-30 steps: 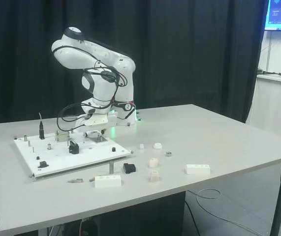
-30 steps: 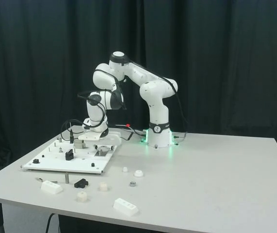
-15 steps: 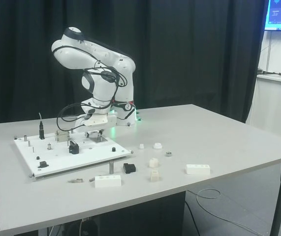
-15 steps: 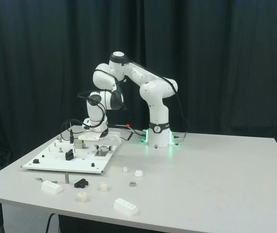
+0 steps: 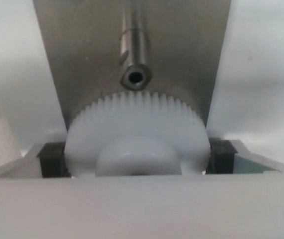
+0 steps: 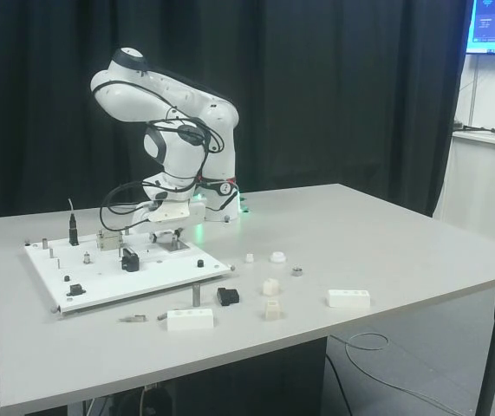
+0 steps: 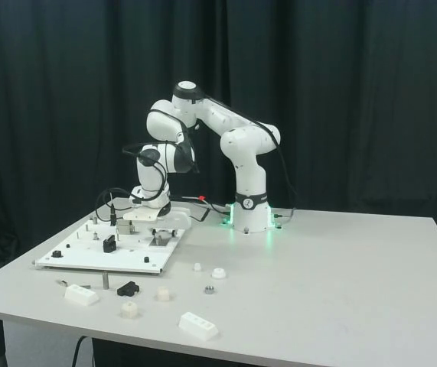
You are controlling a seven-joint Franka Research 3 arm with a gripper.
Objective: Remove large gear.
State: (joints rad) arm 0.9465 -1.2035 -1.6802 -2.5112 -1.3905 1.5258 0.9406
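Evidently the removal is at the grasp stage, not complete. Grey counter point(image 6: 386, 251): carries the white assembly board point(image 6: 143, 276), over which the white arm point(image 7: 226, 138) holds the hand point(image 6: 166, 232) low, with loose small parts well off to the side. Grey metal plate point(image 5: 77, 55): lies beneath the hand in the wrist view, with a steel shaft point(image 5: 135, 55) standing just beyond the gear's toothed rim. Large gear point(image 5: 135, 137): white, directly under the hand and centred between the black fingertips point(image 5: 52, 159), which sit against its rim on either side, so the hand appears closed on it at about the gear's width. Remaining, by judgement: lift the gear off its seat, clear the plate and set it down.
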